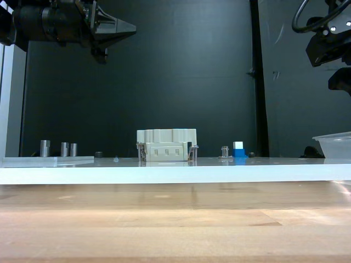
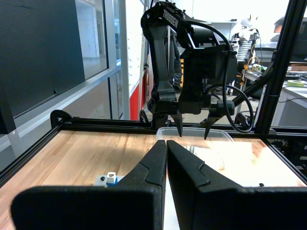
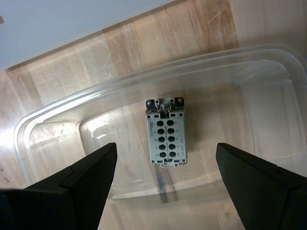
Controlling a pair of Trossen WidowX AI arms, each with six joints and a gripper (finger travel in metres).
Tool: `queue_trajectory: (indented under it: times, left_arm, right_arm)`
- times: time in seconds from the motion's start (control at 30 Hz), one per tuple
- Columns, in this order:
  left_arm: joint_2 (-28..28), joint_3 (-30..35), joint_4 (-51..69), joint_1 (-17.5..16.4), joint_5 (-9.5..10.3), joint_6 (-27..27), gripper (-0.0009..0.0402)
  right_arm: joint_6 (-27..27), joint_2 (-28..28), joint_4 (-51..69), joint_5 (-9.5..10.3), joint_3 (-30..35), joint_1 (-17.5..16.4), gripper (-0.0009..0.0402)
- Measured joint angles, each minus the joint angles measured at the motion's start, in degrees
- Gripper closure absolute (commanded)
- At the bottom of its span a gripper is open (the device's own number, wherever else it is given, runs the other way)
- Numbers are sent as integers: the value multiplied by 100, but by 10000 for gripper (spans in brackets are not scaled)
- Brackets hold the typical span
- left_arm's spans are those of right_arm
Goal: Remove the HAN10-E connector and place it in the container
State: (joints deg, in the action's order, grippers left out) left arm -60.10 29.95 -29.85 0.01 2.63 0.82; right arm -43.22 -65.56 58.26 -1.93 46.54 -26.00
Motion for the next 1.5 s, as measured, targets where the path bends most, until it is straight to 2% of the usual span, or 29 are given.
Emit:
queue_trajectory:
  times: [1.5]
  left_arm:
    - [0, -2, 0, 0, 2, 0, 393]
  right_arm:
    - [-153, 33, 17, 0, 7, -13, 103]
